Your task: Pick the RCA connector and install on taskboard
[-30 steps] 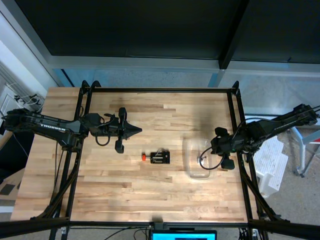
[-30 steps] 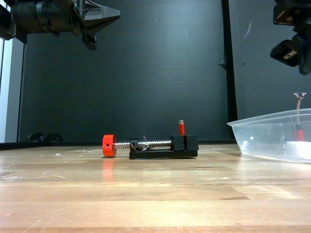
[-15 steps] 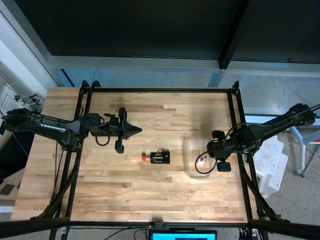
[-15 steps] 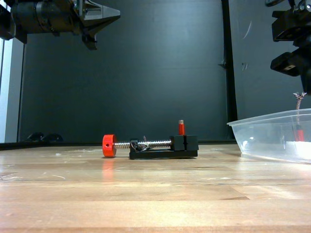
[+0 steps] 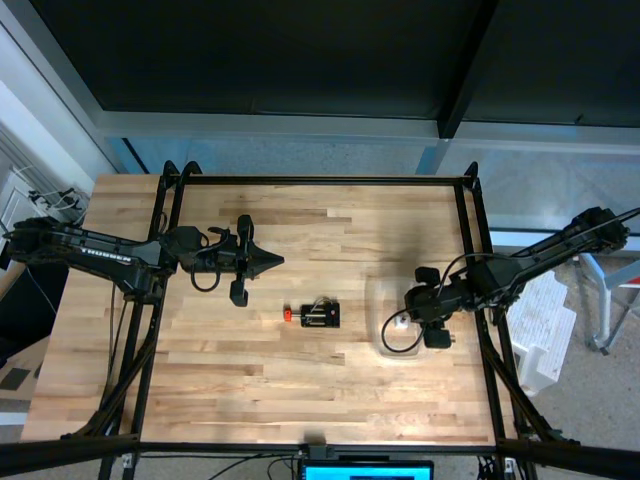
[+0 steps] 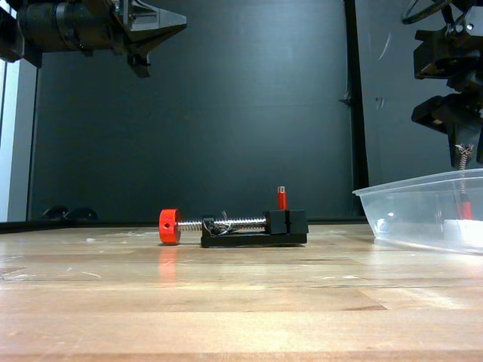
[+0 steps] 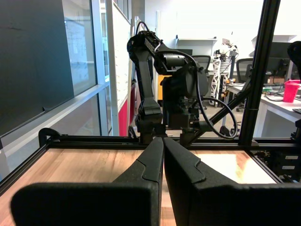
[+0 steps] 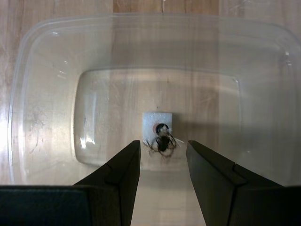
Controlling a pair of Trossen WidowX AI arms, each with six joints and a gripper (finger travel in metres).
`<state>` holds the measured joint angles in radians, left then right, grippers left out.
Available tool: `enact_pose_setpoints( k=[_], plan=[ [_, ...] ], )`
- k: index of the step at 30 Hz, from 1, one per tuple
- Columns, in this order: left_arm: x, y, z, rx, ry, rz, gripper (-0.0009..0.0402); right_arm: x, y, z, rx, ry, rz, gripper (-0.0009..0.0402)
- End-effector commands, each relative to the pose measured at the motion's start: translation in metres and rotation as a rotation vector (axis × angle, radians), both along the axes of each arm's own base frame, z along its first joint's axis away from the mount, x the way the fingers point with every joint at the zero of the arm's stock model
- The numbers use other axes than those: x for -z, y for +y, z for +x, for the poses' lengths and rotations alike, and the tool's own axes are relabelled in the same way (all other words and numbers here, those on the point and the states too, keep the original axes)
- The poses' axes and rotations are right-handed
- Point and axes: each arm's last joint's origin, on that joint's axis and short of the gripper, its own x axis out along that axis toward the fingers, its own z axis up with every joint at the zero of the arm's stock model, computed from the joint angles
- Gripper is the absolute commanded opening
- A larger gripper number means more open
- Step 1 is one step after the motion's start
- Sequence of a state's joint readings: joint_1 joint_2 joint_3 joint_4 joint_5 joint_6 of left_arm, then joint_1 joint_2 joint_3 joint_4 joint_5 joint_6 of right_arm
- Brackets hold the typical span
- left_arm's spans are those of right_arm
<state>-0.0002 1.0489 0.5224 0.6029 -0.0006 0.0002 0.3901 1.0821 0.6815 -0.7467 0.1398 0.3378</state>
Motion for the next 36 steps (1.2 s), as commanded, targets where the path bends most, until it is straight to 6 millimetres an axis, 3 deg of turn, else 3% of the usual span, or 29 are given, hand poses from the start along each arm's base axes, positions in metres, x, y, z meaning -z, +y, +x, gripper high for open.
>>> enact_pose_setpoints(
  k=[1,36],
  plan=[
    [0.0,0.0,0.0,0.0,0.0,0.0,0.0,0.005,0.001,0.002,0.007,-0.013,0.006,0.0136],
    [0.0,0.0,0.0,0.0,0.0,0.0,0.0,0.045,0.004,0.009,0.03,-0.033,-0.024,0.0135]
  ],
)
